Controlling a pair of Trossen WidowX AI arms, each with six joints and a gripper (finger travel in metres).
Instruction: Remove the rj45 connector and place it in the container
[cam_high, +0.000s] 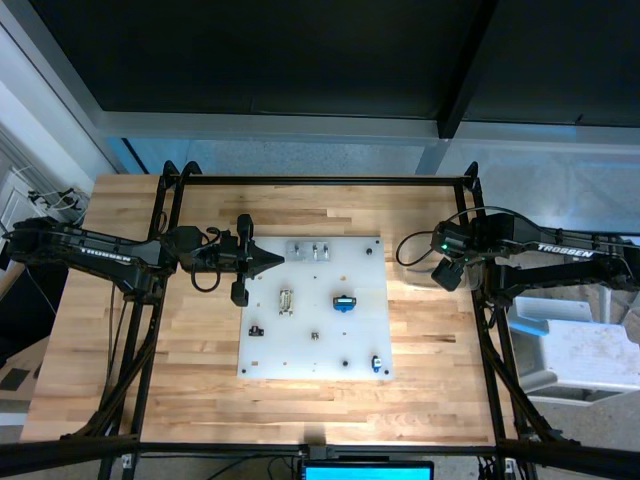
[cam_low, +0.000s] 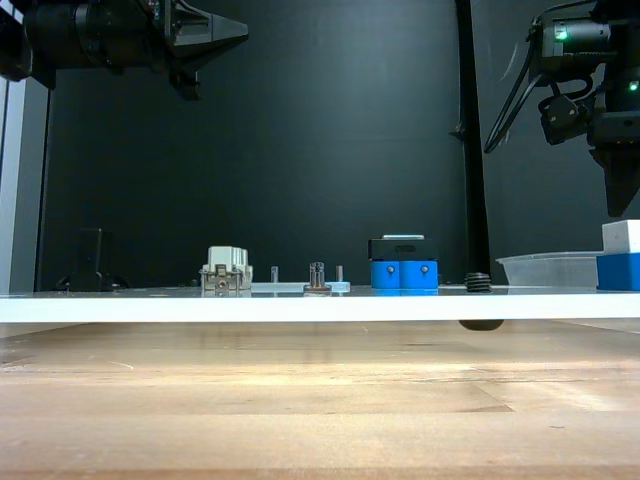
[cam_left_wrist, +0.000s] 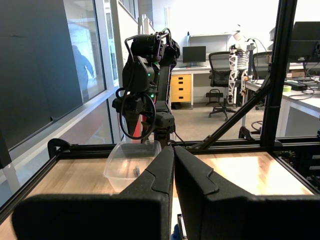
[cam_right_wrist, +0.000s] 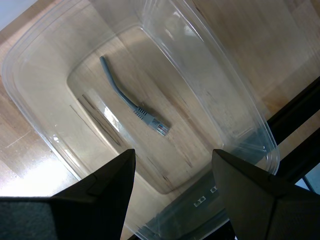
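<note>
The rj45 connector (cam_right_wrist: 150, 119), a grey plug on a short grey cable stub, lies flat on the floor of the clear plastic container (cam_right_wrist: 210, 70). My right gripper (cam_right_wrist: 172, 155) hangs open just above that container (cam_high: 412, 268), nothing between its fingers. The tub stands on the wooden table right of the white board (cam_high: 315, 350). Over the board's left edge, my left gripper (cam_high: 275, 260) hovers well above the surface, shut and empty, pointing right toward the container (cam_left_wrist: 131, 161).
The board carries a blue fixture (cam_high: 344, 302), a grey socket block (cam_high: 287, 302), small metal posts (cam_high: 314, 250) and a blue-white part (cam_high: 378, 364) at its near right corner. Black frame rails (cam_high: 320, 181) ring the table. Bare wood (cam_high: 440, 340) lies around the board.
</note>
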